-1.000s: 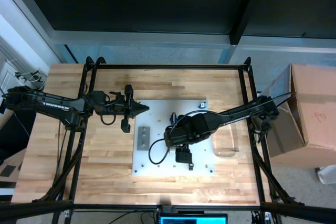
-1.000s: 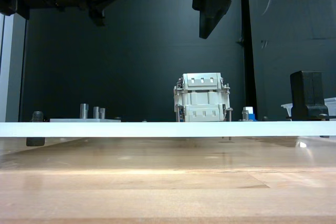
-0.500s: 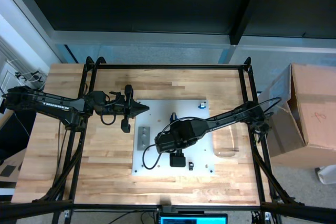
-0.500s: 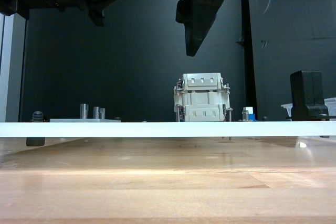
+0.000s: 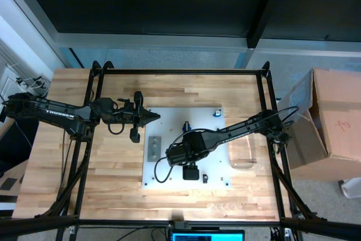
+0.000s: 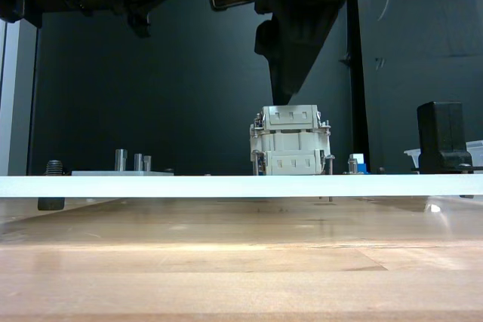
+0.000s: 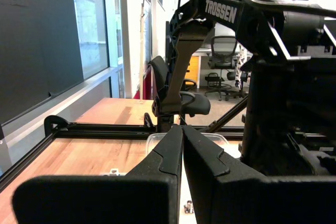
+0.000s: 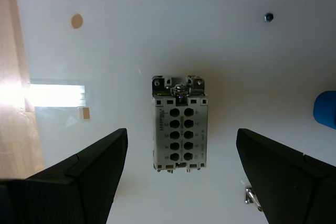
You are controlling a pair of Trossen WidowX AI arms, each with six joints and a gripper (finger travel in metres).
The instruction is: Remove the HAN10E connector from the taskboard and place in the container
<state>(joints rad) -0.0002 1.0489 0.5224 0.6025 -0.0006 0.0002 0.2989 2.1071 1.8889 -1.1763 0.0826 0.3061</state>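
Connector HAN10E (image 6: 290, 141) sits upright, fully seated on taskboard (image 5: 163, 182). R gripper (image 8: 181, 140) hangs just above it, jaws wide, not touching. L gripper (image 5: 151, 116) hangs over the board's left edge, jaws pressed together.

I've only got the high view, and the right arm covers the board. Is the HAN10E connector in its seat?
Observer: Yes, the low view shows the HAN10E connector upright in its seat on the taskboard, with nothing holding it.
Operator: Right gripper open?
Observer: Open. The right wrist view shows the right gripper spread wide either side of the connector, clear of it.
Operator: And the left?
Observer: The left wrist view shows the left gripper shut, holding nothing.
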